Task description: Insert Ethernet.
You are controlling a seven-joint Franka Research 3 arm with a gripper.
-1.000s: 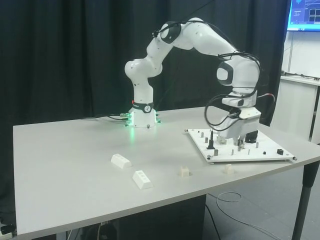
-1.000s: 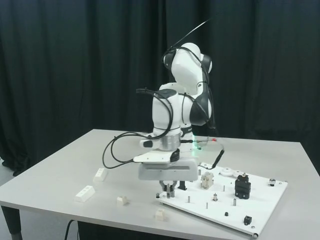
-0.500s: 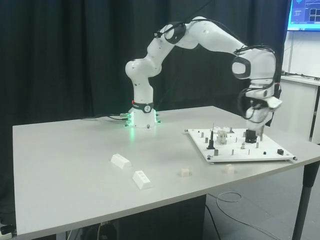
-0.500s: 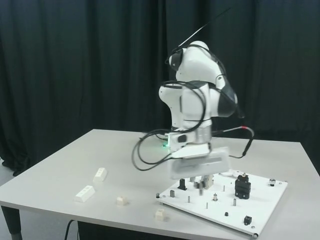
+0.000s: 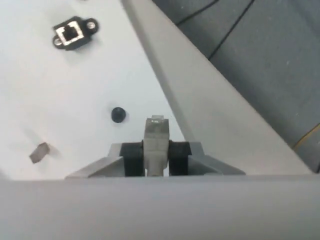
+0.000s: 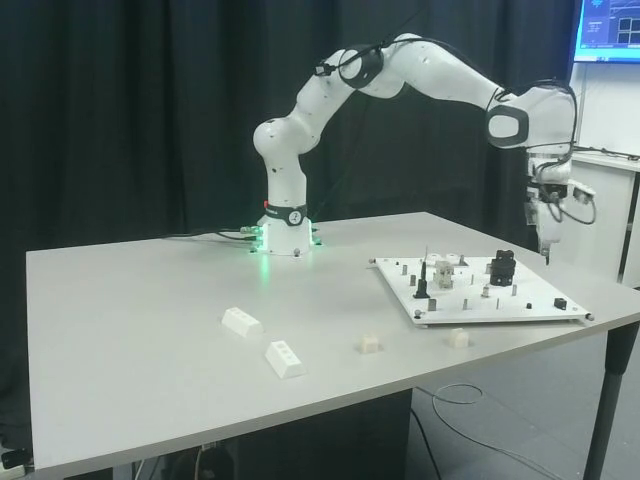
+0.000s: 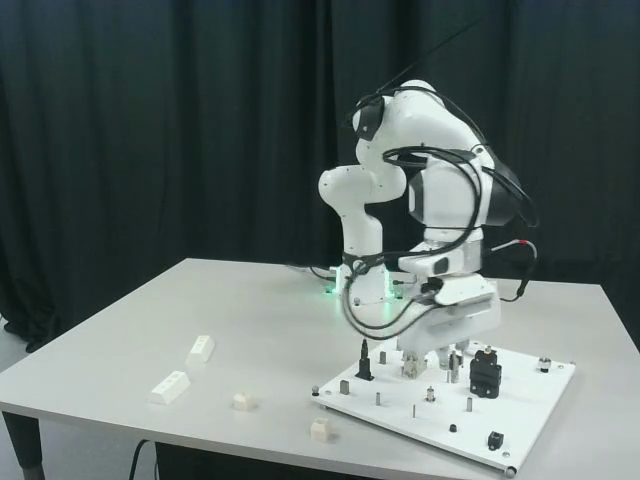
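Though tool-held (image 5: 156, 162), grey Ethernet plug (image 5: 155, 145) upright.

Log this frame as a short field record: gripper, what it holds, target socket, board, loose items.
gripper: shut on Ethernet plug
Ethernet plug: held between the fingers, tip pointing down, above the board's edge
Ethernet socket: on the board, empty, away from the plug
board: white, near the table's corner
table: grey
loose blocks: white, off the board
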